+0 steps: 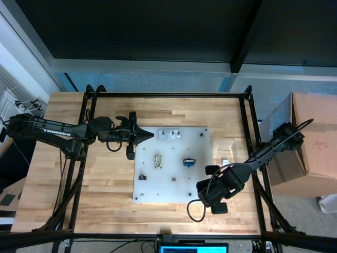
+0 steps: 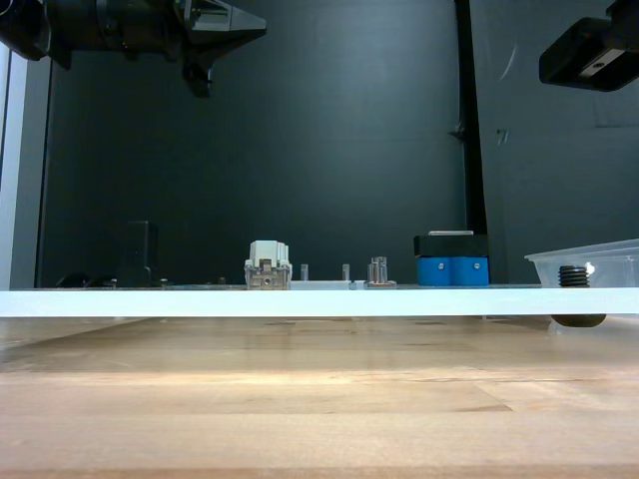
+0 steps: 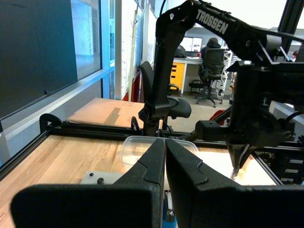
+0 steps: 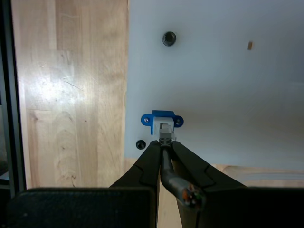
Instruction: Pick the RJ45 connector and install on the taskboard
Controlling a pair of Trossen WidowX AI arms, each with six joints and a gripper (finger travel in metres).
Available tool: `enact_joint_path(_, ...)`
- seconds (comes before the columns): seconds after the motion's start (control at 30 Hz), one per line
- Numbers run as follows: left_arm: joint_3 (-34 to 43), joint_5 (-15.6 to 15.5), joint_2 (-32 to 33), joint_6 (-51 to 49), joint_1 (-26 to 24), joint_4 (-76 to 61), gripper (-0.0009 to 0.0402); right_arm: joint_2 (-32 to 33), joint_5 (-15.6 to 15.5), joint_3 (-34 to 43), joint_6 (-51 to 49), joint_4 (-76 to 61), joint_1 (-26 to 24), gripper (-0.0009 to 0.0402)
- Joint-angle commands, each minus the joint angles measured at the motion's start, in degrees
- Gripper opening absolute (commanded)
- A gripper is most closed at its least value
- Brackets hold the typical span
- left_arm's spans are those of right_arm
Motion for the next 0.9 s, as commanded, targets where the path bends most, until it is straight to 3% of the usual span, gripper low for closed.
enact_joint_path(0.03,0.0,0.0,0.0,0.0,0.0,0.0,0.0001,0.2,0.1,0.0,0.1,0.0,0.2,0.0000)
enact_joint_path(0.9,0.0,0.0,0.0,0.0,0.0,0.0,0.0001,0.2,0.9,-1.4,0.2,1.5,1.0,0.0000)
